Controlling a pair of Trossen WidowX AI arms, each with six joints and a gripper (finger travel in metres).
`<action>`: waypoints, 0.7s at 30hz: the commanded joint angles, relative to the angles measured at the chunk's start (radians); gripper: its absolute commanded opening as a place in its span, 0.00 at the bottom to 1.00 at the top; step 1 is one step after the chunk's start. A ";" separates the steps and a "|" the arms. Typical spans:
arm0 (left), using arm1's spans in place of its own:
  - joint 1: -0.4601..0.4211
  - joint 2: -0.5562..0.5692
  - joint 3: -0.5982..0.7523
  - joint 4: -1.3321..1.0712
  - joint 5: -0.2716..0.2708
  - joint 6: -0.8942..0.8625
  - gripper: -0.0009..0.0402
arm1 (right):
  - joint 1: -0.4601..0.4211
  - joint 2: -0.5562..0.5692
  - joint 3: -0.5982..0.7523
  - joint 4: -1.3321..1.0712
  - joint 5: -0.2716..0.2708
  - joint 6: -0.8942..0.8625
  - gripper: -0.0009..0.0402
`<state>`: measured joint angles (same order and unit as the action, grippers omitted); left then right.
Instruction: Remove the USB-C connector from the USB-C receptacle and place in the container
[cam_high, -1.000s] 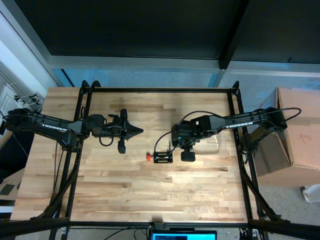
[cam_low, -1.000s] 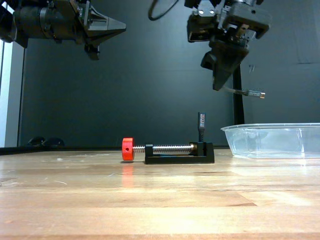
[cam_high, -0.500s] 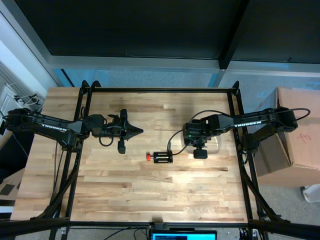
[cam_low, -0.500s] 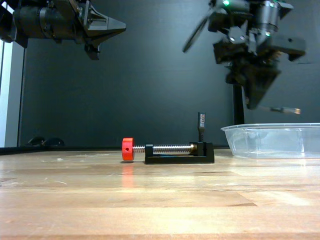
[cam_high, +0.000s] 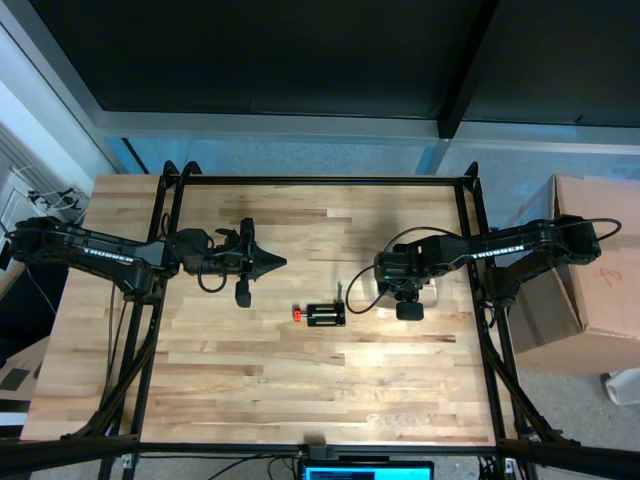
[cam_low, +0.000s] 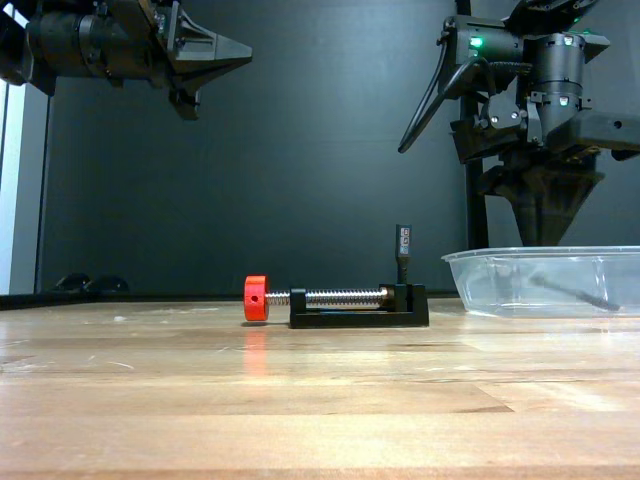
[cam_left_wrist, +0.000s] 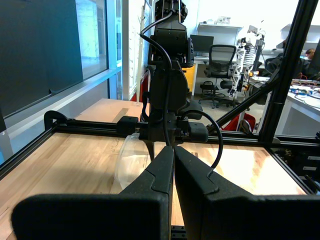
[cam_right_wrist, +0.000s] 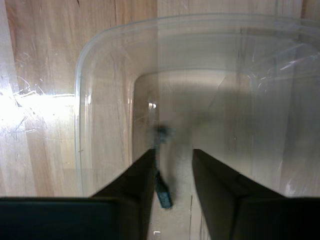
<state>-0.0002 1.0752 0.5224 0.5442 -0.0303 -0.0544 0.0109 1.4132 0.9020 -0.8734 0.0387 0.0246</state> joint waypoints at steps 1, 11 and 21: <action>0.000 0.000 0.000 0.000 0.000 0.000 0.02 | 0.000 0.002 0.008 0.002 0.005 0.004 0.42; 0.000 0.000 0.000 0.000 0.000 0.000 0.02 | 0.003 -0.014 0.132 0.006 0.005 0.051 0.44; 0.000 0.000 0.000 0.000 0.000 0.000 0.02 | 0.002 -0.158 0.142 0.317 0.020 0.097 0.17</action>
<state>-0.0002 1.0748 0.5224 0.5442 -0.0303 -0.0547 0.0132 1.2762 1.0534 -0.6159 0.0589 0.1207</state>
